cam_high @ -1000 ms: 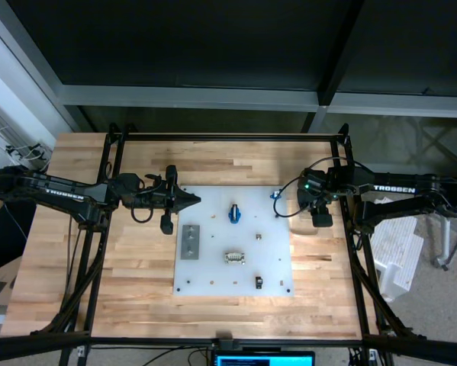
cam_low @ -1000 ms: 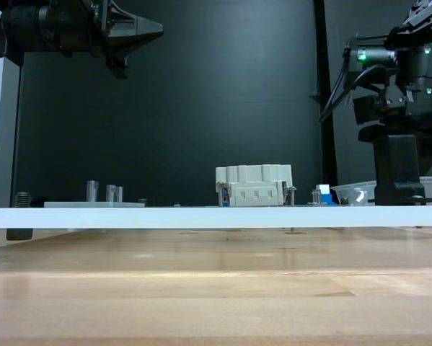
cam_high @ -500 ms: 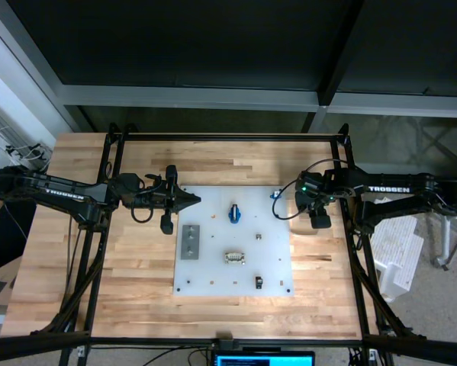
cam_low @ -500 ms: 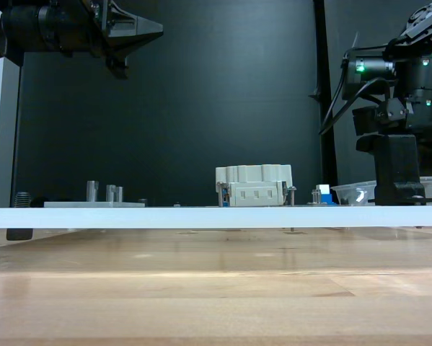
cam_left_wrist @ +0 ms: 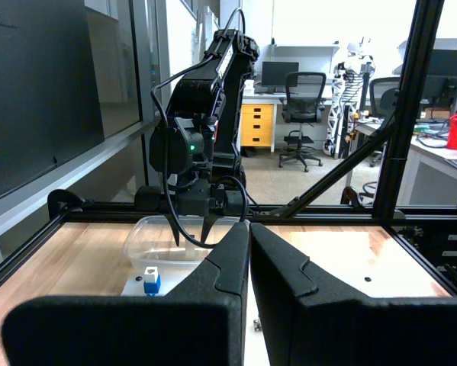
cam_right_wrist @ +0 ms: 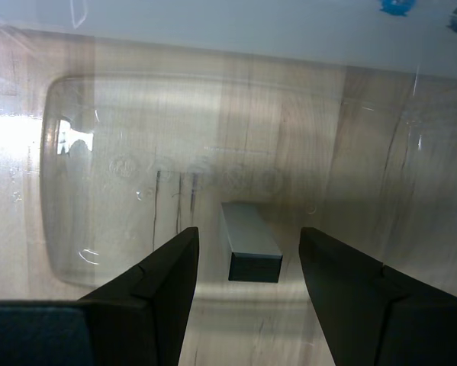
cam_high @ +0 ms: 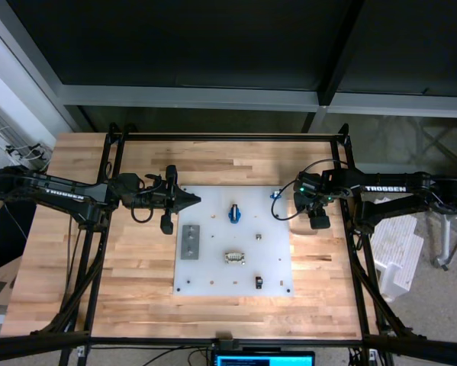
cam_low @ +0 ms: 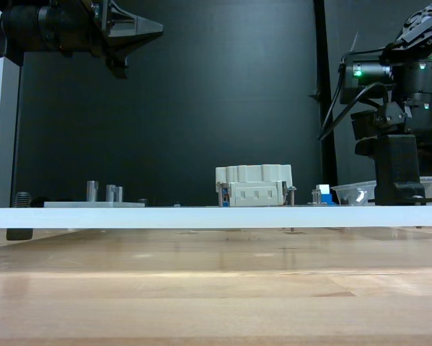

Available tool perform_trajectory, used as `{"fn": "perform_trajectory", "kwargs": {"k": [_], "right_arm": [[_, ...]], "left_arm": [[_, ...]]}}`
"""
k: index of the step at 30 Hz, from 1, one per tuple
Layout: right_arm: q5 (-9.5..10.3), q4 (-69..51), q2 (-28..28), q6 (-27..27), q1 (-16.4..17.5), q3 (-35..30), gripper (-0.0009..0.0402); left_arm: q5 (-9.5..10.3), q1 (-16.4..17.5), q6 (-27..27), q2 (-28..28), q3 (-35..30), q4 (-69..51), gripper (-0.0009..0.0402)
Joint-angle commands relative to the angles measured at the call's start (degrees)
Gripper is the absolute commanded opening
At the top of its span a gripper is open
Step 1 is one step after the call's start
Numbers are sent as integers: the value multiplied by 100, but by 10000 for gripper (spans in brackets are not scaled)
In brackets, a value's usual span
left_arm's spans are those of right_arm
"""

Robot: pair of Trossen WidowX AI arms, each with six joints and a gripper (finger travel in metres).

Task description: Pick the 16mm bar and install on taskboard

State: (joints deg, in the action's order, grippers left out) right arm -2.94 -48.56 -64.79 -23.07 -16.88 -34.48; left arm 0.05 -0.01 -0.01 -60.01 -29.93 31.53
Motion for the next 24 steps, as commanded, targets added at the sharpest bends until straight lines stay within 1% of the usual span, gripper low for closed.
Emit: {"fn": "perform_trajectory", "kwargs": {"k": [1, 7, 24], "right_arm": [[-2, -2, 2, 7, 0, -4, 173], [-2, -2, 2, 7, 0, -4, 154], [-4, -11, 2, 7, 0, -4, 74]], "left_arm": [[-2, 0, 0, 0, -2, 0, 0], [-2, 2, 0, 0, -2, 0, 0], [-2, 0, 0, 0, -2, 0, 0]]}}
